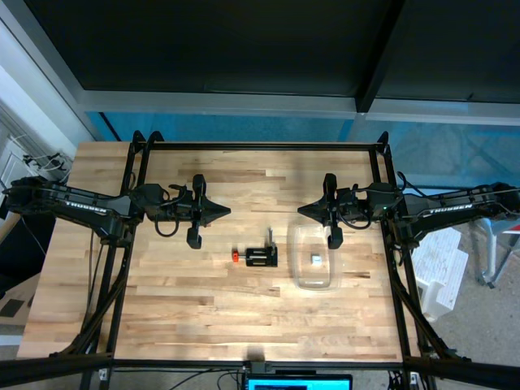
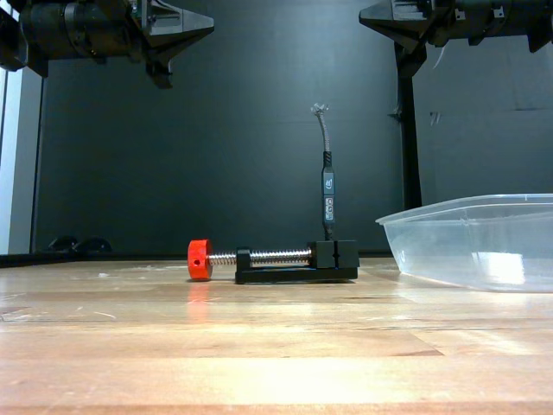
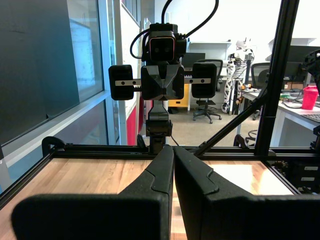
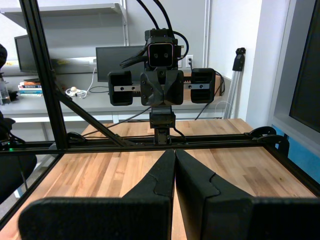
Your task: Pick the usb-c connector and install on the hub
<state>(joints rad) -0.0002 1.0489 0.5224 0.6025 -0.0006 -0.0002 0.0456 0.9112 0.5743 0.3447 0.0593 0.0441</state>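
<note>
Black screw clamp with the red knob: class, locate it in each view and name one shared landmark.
High view: black screw clamp mid-table, nearward of shut left pincer and shut right pincer.
Low view: clamp centre, on the wood.
Left wrist view: absent.
Right wrist view: absent.
Landmark: clear plastic tub right of it, holding a small grey part, perhaps the usb-c connector.

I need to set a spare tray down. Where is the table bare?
Bare table: along the near edge, and left of the vise. Crowded: mid-table, with the bin holding the loose connector, and the left end effector and right end effector shut, hovering above.
</note>
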